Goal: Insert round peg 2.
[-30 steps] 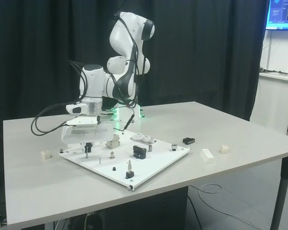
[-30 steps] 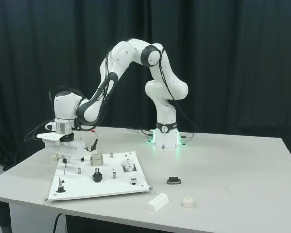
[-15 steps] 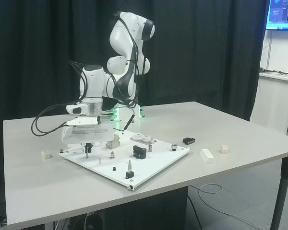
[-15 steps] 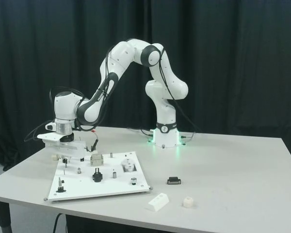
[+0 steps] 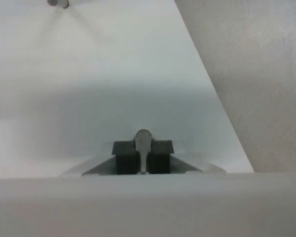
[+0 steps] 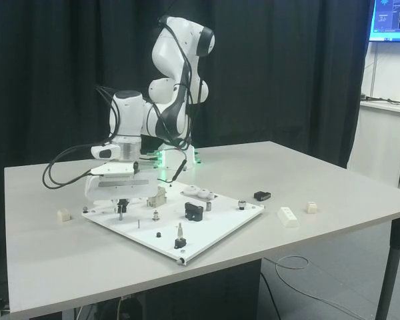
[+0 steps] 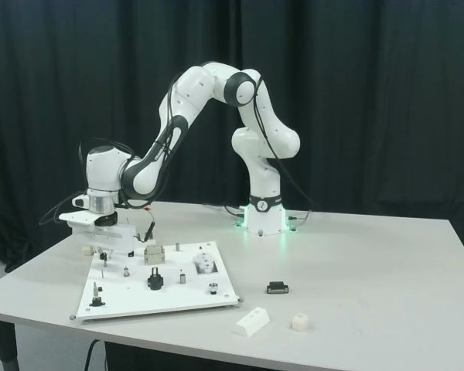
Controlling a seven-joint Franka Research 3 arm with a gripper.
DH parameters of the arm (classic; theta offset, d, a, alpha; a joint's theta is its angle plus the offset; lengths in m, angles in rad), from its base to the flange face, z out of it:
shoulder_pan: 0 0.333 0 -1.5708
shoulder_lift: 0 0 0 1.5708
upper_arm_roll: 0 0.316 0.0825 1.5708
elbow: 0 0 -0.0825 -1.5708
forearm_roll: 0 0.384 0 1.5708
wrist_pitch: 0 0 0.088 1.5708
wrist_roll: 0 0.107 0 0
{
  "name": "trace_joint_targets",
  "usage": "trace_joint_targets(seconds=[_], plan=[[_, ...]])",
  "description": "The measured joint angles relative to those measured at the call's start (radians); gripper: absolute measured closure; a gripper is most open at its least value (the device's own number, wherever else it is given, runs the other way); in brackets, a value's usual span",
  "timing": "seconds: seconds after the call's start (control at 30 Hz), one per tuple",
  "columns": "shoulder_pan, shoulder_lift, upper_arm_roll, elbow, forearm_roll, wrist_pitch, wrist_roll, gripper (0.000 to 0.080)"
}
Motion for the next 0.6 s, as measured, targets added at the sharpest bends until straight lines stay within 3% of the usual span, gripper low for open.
trace_joint_targets(seconds=[0.3, 0.33, 0.37, 0.4, 0.6], plan=[[0.0, -0.008, -0.005, 0.001, 0.003, -0.004, 0.0, 0.0741], [0.0, -0.01, -0.005, 0.001, 0.003, -0.005, 0.0, 0.0634], [0.0, -0.012, -0.005, 0.001, 0.003, -0.006, 0.0, 0.0634], [0.0, -0.014, -0.005, 0.001, 0.003, -0.007, 0.0, 0.0274], [0.0, -0.031, -0.006, 0.004, 0.003, -0.016, 0.0, 0.0274]])
